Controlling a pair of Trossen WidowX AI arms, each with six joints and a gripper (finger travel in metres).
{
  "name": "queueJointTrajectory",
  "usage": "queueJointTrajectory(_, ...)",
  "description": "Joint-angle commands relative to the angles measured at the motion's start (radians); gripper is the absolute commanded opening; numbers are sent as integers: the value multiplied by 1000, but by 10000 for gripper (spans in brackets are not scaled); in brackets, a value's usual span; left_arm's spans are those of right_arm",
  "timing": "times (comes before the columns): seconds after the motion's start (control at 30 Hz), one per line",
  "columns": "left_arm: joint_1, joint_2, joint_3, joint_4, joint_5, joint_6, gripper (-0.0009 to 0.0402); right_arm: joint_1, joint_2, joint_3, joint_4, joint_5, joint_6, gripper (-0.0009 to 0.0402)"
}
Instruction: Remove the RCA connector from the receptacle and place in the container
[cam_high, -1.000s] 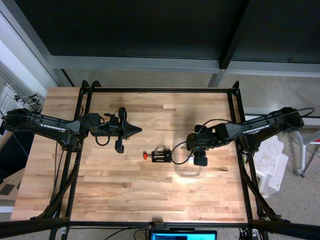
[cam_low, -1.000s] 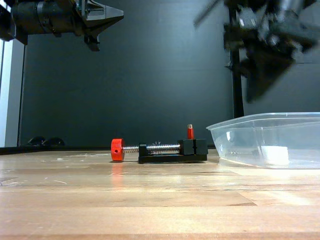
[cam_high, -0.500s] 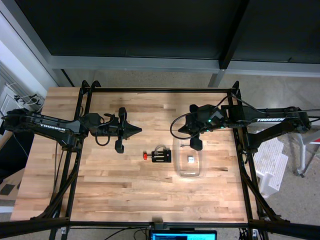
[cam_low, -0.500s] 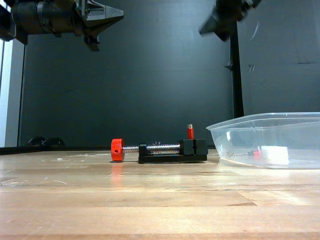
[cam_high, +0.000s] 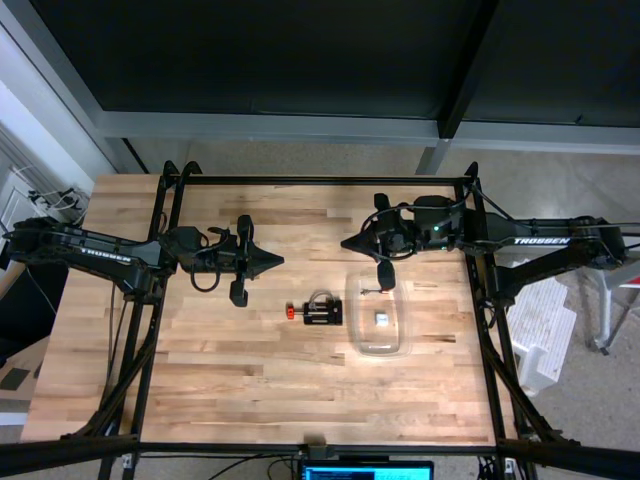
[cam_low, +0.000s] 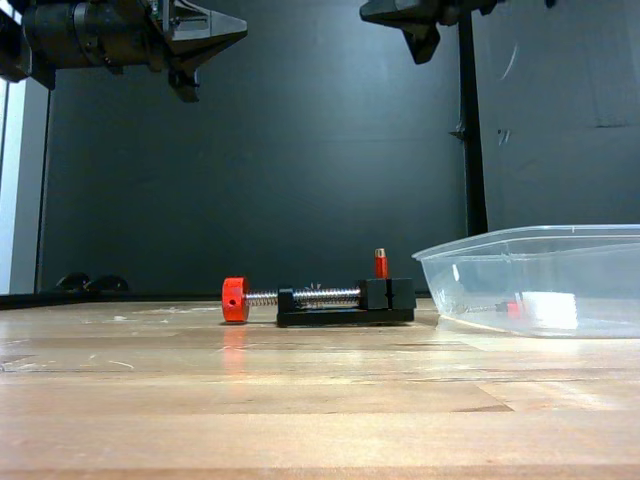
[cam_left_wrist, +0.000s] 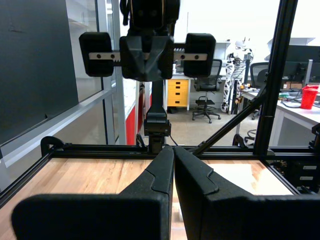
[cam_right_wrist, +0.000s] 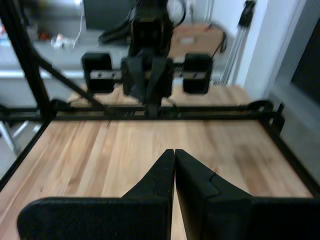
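The RCA connector (cam_high: 371, 291) lies loose in the far end of the container (cam_high: 400, 338); in the low view its red part (cam_low: 514, 309) shows through the clear wall (cam_low: 600, 250). The receptacle (cam_high: 320, 312) sits just left of the container, red knob (cam_low: 234, 299) pointing left and a small red post (cam_low: 380, 263) standing on its block. My right gripper (cam_high: 346, 243) is shut and empty, hovering high beyond the container, tips pointing left (cam_low: 364, 12). My left gripper (cam_high: 274, 261) is shut and empty, held high to the far left of the receptacle.
A small whitish square piece (cam_high: 381, 319) rests in the middle of the container. A black frame (cam_high: 320, 181) runs around the wooden table (cam_high: 230, 380). Both wrist views look across the table at the opposite arm.
The right arm rose from over the container and swung away to the far side. The connector, absent from the container a second ago, now lies in it. The left arm has not moved.
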Motion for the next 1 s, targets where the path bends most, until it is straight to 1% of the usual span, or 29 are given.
queueJointTrajectory(0.03, 0, 0, 0, 0, 0, 0, 0, 1, -29, -80, 140, 1, 6, 0)
queueJointTrajectory(0.2, 0, 0, 0, 0, 0, 0, 0, 1, -62, -203, 356, 15, 23, 0)
queueJointTrajectory(0.27, 0, 0, 0, 0, 0, 0, 0, 2, -63, -234, 394, 42, 21, 0)
queueJointTrajectory(0.4, 0, 0, 0, 0, 0, 0, 0, 6, -61, -285, 456, 35, 28, 0)
queueJointTrajectory(0.43, 0, 0, 0, 0, 0, 0, 0, 6, -63, -296, 470, 31, 29, 0)
queueJointTrajectory(0.5, 0, 0, 0, 0, 0, 0, 0, 8, -68, -313, 489, 8, 43, 0)
queueJointTrajectory(0.77, 0, 0, 0, 0, 0, 0, 0, 15, -78, -347, 491, -4, 45, 0)
queueJointTrajectory(0.83, 0, 0, 0, 0, 0, 0, 0, 16, -79, -354, 494, -18, 45, 0)
queueJointTrajectory(1.0, 0, 0, 0, 0, 0, 0, 0, 17, -79, -373, 516, -17, 47, 0)
